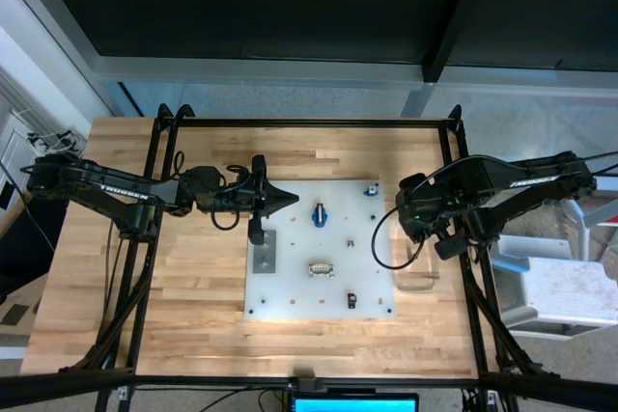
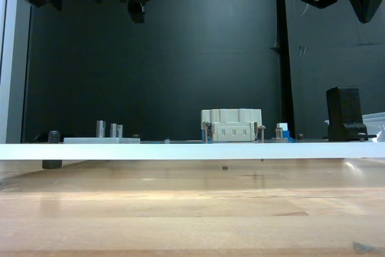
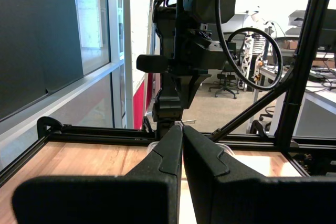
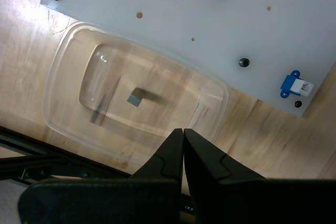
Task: Pick the 16mm bar and place in it's hole on the taskboard
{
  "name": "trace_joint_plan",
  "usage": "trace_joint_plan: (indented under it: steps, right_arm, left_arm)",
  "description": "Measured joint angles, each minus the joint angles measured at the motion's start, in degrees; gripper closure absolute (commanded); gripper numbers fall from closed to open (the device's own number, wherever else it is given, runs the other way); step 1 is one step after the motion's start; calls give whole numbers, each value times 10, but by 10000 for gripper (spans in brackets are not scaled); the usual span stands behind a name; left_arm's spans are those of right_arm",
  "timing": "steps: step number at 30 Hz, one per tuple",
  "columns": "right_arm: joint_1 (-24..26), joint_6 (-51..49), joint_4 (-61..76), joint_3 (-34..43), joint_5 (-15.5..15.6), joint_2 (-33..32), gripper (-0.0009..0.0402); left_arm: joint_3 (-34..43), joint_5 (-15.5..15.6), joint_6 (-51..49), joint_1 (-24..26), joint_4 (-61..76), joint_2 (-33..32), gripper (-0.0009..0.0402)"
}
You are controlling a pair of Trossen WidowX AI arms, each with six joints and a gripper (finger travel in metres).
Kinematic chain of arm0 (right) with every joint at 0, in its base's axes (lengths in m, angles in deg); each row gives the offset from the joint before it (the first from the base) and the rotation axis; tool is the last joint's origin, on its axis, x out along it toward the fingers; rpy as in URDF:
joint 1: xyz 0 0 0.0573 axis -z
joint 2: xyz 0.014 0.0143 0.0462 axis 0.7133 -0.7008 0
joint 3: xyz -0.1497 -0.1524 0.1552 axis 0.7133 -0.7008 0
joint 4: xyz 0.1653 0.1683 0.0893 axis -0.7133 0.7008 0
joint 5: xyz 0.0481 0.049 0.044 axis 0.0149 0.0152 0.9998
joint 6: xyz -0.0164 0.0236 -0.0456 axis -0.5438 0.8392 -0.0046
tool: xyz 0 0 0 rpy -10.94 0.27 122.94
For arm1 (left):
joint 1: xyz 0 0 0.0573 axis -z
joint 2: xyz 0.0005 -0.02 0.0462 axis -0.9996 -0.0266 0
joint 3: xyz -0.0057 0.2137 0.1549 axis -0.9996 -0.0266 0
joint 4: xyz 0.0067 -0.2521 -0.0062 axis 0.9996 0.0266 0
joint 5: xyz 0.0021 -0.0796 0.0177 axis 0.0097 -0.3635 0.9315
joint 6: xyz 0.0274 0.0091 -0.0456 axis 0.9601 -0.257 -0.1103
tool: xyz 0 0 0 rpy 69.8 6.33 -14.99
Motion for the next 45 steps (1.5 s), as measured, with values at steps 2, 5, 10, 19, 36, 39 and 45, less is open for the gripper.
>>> trace_joint_plan:
  steps: [2, 5, 10, 19, 36, 39, 45]
  right_arm:
    - [0, 0, 0, 0, 0, 0, 393]
    - [-1, -3, -2, -1, 0, 0, 393]
    - [-2, -28, -7, -4, 1, 0, 393]
    - [-10, -184, -24, -56, 1, 0, 393]
    - [-61, -419, -150, -204, 2, 0, 270]
    - [-70, -432, -173, -229, 2, 0, 252]
    - [-84, -434, -214, -273, 2, 0, 221]
  left_arm:
    - [0, 0, 0, 0, 0, 0, 393]
    - [0, 0, 0, 0, 0, 0, 393]
    - [0, 0, 0, 0, 0, 0, 393]
    - [0, 0, 0, 0, 0, 0, 393]
    - [0, 0, 0, 0, 0, 0, 393]
    - [0, 0, 0, 0, 0, 0, 393]
    - [0, 0, 0, 0, 0, 0, 393]
